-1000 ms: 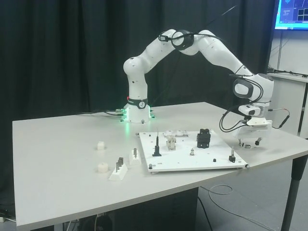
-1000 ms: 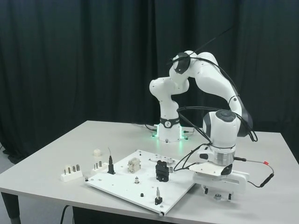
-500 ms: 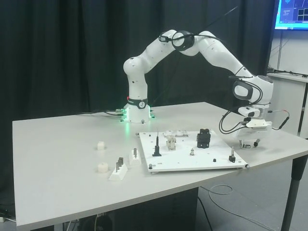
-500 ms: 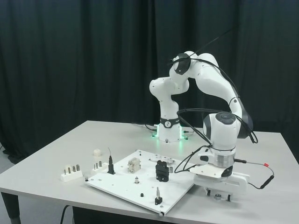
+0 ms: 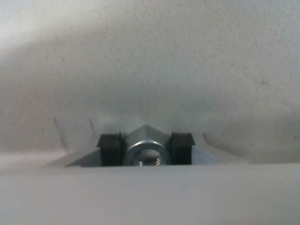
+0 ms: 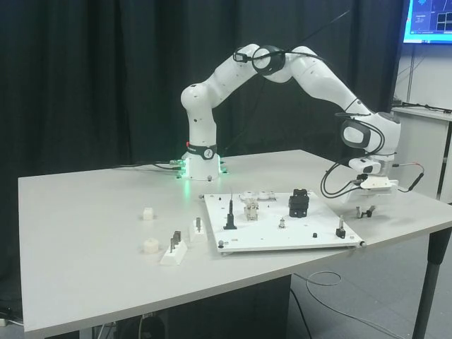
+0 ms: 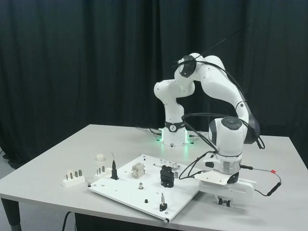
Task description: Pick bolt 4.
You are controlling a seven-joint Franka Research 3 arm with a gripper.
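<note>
Bolt 4 (image 5: 146, 152) shows in the wrist view as a small grey metal hexagonal piece with a threaded bore, more like a nut than a bolt. It lies on the table beyond the far corner of the board, on the side away from the small holders. The large grey table (image 6: 85, 212) carries all items. The white seven-joint robot arm (image 6: 311, 70) rises from a base lit green (image 6: 185, 169) at the back of the table, arches over the board and bends down to the surface beside it. A flat white square assembly board (image 6: 261, 233) lies near the front edge of the table. A black block-shaped fixture (image 6: 299, 203) stands upright on it, and a thin upright pin on a black foot (image 6: 231, 215) stands nearer the board's other side. Off the board, toward that same side, are a white holder block with upright pins (image 6: 174, 253), a white round piece (image 6: 149, 245) and a small white cube (image 6: 147, 212), each apart from the others. The two-finger gripper (image 6: 366, 210) is down at table level just beside the board. In the wrist view the black fingertips (image 5: 111, 149) stand narrowly apart, one against each flank of the hexagonal piece, with no gap visible, so the piece is clamped between them where it lies.
</note>
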